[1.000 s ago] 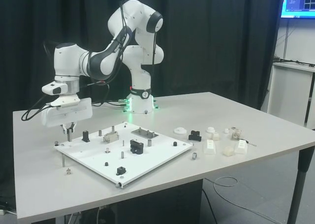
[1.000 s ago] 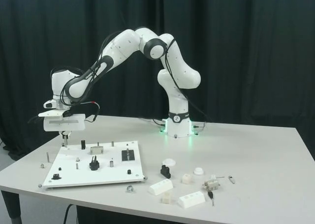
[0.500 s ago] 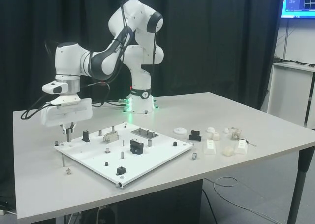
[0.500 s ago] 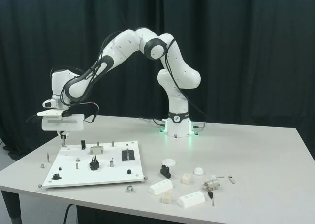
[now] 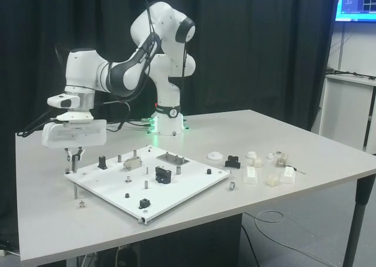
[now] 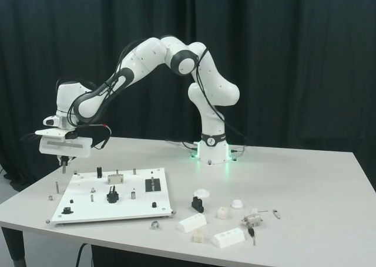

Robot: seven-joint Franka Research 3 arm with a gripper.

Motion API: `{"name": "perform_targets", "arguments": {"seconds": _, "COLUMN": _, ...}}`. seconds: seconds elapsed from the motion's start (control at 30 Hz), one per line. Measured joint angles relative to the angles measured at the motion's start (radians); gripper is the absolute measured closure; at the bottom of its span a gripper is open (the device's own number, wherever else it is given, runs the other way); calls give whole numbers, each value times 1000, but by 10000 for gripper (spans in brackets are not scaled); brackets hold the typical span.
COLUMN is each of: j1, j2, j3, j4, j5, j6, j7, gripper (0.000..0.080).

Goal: Place square peg 4.

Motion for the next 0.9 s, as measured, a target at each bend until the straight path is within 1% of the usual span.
{"name": "perform_targets", "arguments": {"seconds": 0.2, "j1": -19, "j2": 52, "j3": 5, "j4": 67, "j5": 7, "j6": -3, "j7": 11, "gripper": 707}}
{"name": "perform_targets", "arguments": {"seconds": 0.37, "j1": -45, "j2": 86, "j3": 14, "j4": 114, "j5": 10, "j6": -36, "j7": 28, "gripper": 707}}
{"name": "perform_targets", "arguments": {"seconds": 0.63, "j1": -94, "j2": 117, "j3": 36, "j4": 169, "j5": 16, "j6": -117, "j7": 41, "gripper": 707}}
{"name": "perform_targets", "arguments": {"seconds": 0.9, "j1": -126, "j2": 138, "j3": 54, "j4": 198, "j5": 24, "j6": -147, "j7": 41, "gripper": 707}}
